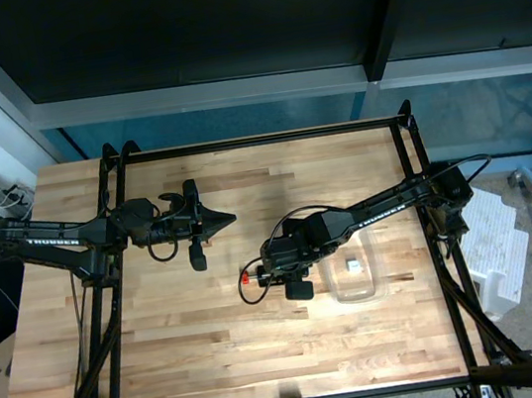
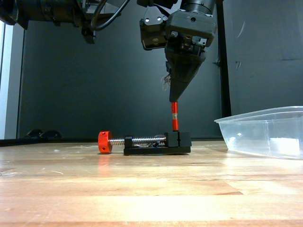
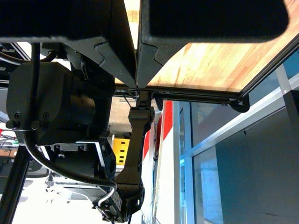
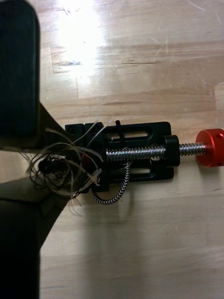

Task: Pick the rca connector and install on the hub

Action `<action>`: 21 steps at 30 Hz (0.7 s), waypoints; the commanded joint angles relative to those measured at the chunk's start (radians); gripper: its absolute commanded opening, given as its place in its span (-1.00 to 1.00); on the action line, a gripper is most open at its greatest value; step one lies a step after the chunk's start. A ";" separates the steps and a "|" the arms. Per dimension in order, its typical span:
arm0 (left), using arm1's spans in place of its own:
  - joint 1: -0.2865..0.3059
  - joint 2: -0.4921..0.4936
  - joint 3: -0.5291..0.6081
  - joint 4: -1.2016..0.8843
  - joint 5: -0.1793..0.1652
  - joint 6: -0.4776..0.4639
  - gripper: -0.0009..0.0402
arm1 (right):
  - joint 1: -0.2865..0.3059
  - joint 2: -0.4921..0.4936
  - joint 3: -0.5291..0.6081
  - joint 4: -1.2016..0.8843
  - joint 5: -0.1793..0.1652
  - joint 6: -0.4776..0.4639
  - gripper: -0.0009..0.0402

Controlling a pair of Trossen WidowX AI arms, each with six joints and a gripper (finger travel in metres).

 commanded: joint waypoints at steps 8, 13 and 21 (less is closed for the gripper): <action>0.000 0.001 0.000 0.000 0.000 0.000 -0.96 | 0.000 0.000 -0.015 0.022 0.000 0.001 -0.95; 0.000 0.000 0.000 0.000 0.000 0.000 -0.96 | 0.000 0.000 -0.058 0.054 -0.010 0.005 -0.95; 0.000 0.000 0.000 0.000 0.000 0.000 -0.96 | 0.000 -0.001 -0.070 0.076 -0.009 0.005 -0.96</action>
